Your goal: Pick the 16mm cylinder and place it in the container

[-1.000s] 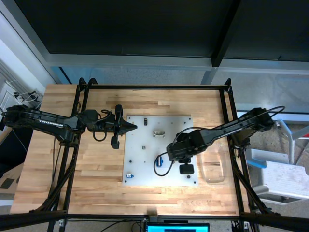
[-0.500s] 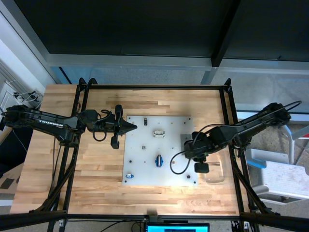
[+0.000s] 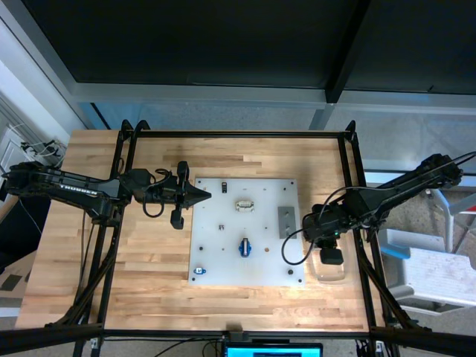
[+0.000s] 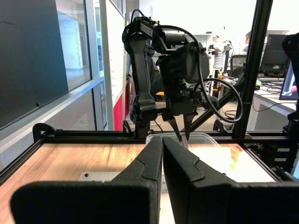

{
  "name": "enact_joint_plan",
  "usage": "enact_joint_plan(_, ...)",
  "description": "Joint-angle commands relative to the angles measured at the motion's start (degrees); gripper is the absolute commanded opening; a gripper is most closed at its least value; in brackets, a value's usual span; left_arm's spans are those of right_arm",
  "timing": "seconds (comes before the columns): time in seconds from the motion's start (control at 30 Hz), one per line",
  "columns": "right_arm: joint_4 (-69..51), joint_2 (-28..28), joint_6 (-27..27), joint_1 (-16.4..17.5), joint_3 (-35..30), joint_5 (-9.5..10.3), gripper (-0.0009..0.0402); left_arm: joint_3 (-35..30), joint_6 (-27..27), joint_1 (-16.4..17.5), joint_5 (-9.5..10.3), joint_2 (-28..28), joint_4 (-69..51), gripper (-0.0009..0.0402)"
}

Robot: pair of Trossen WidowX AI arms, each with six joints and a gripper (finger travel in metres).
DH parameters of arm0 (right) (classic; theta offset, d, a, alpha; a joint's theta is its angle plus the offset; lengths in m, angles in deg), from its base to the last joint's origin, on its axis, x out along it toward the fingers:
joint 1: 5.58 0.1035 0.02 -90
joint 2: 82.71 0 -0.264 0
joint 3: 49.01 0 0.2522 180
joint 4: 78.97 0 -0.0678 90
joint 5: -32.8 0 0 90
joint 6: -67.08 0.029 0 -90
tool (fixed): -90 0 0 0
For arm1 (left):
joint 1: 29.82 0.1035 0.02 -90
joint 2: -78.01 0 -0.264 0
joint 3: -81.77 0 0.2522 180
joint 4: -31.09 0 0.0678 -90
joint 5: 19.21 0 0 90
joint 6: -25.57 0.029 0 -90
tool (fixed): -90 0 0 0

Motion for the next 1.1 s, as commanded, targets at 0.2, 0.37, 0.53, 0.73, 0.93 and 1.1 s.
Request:
enact_joint_plan(0.2, 0.74, -4.61, 2.23, 0.83, 5.51, 5.27, 0.0023, -0.02, 0.0, 0.0, -0.02, 0.0, 0.02, 0.0)
enact_joint_plan(0.37, 3.32, -5.42, 3.04, 0.94, 9.01, 8.92, 0.0023, -0.02, 0.0, 0.0, -0.02, 0.02, 0.0, 0.0)
enact_joint_plan(0.53, 7.58, -5.42, 4.44, 0.96, 12.66, 12.96, 0.0023, -0.02, 0.0, 0.0, -0.02, 0.02, 0.02, 0.0)
enact_joint_plan(0.73, 11.19, -5.42, 5.66, 0.96, 15.5, 14.23, 0.0023, -0.02, 0.0, 0.0, -0.02, 0.02, 0.0, 0.0)
enact_joint_plan(0.93, 12.9, -5.4, 6.49, 0.96, 17.07, 14.23, 0.0023, -0.02, 0.0, 0.02, -0.02, 0.02, 0.02, 0.0)
enact_joint_plan(1.1, 15.39, -5.4, 7.17, 0.96, 18.84, 14.25, 0.0023, -0.02, 0.0, 0.0, -0.02, 0.0, 0.02, 0.0)
